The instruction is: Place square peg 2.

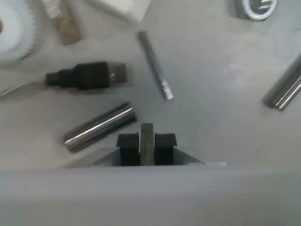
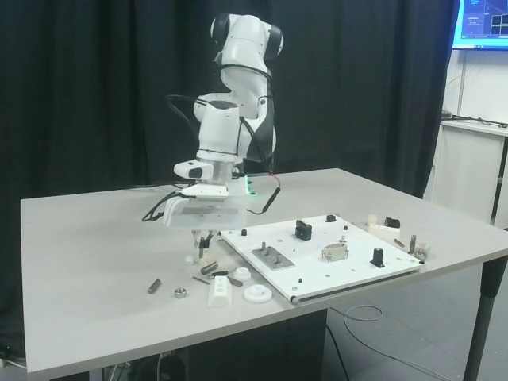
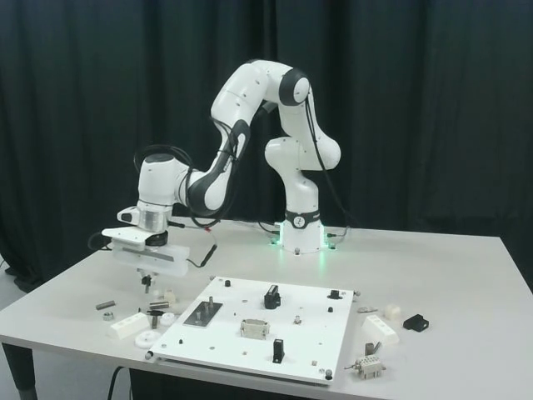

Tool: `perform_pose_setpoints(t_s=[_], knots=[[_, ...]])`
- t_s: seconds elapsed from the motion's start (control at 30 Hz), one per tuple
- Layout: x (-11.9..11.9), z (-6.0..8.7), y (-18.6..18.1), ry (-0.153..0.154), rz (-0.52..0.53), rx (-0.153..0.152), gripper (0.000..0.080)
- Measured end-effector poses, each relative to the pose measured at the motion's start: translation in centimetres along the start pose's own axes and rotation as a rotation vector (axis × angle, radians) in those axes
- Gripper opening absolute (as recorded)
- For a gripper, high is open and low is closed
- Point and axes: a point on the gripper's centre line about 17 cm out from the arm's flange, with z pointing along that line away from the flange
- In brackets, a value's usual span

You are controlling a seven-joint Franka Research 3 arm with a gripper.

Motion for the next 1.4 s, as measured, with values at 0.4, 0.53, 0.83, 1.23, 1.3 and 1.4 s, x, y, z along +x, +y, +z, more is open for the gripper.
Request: perform_pose_setpoints(t_s=[0.4,0.53,0.83,1.23,1.3,1.4], knots=[[0.9,1.6,1.5,0.001,-0.008,-0.002,0.0067],[0.9,1.9,1.7,-0.003,-0.010,-0.003,0.0067],[0.8,2.4,2.1,-0.011,-0.019,-0.001,0.0067],[0.8,2.6,2.2,-0.015,-0.047,0.000,0.0067],[0.8,2.5,2.2,-0.014,-0.048,0.001,0.0657],[0.9,2.5,2.2,-0.014,-0.050,0.001,0.0657]])
